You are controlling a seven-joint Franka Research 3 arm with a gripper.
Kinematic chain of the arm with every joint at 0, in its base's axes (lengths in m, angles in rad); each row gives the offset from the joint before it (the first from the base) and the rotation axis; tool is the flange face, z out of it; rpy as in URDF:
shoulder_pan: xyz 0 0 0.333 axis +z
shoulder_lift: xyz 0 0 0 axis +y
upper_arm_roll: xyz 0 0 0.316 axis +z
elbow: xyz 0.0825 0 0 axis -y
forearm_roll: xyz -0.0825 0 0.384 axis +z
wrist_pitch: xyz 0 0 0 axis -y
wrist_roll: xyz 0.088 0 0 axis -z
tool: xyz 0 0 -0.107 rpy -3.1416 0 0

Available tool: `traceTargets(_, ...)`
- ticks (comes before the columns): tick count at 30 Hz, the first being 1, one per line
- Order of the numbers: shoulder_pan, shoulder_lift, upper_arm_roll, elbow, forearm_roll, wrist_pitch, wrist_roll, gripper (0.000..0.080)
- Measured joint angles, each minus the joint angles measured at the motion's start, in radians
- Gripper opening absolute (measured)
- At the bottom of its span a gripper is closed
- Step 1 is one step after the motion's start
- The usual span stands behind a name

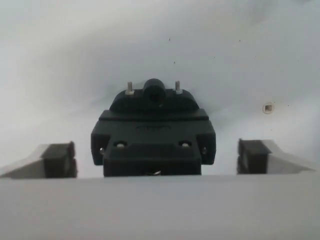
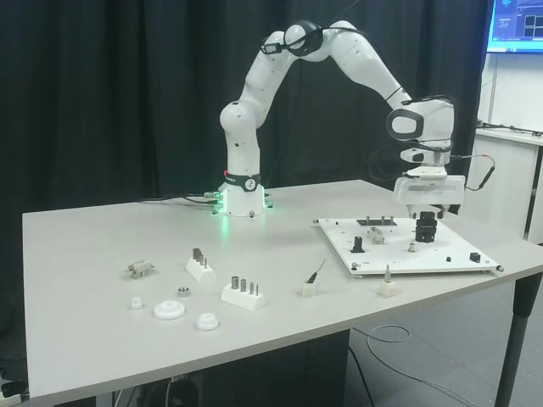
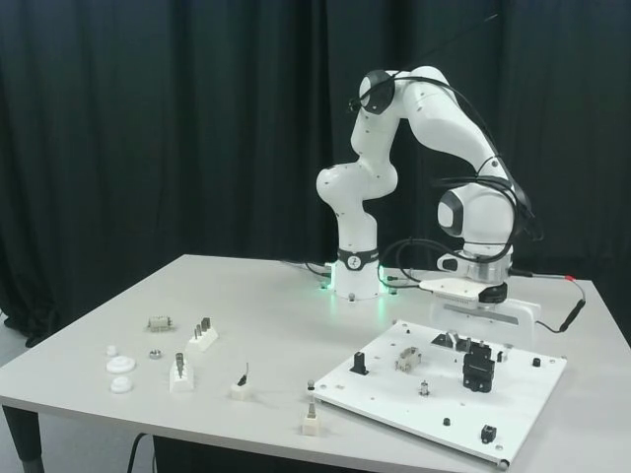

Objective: Insert D-SUB.

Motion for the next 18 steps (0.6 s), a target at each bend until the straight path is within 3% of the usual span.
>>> traceTargets(5, -0.001, -0.011, -0.002, 0.004, 0.000, -0.020, -0.006, 0.0707)
traceTargets(6, -0.001, -0.014, -0.003, 0.005, 0.000, -0.023, -0.006, 0.0776)
traceTargets(18, -0.001, -0.041, -0.013, 0.005, 0.000, -0.047, -0.028, 0.0799)
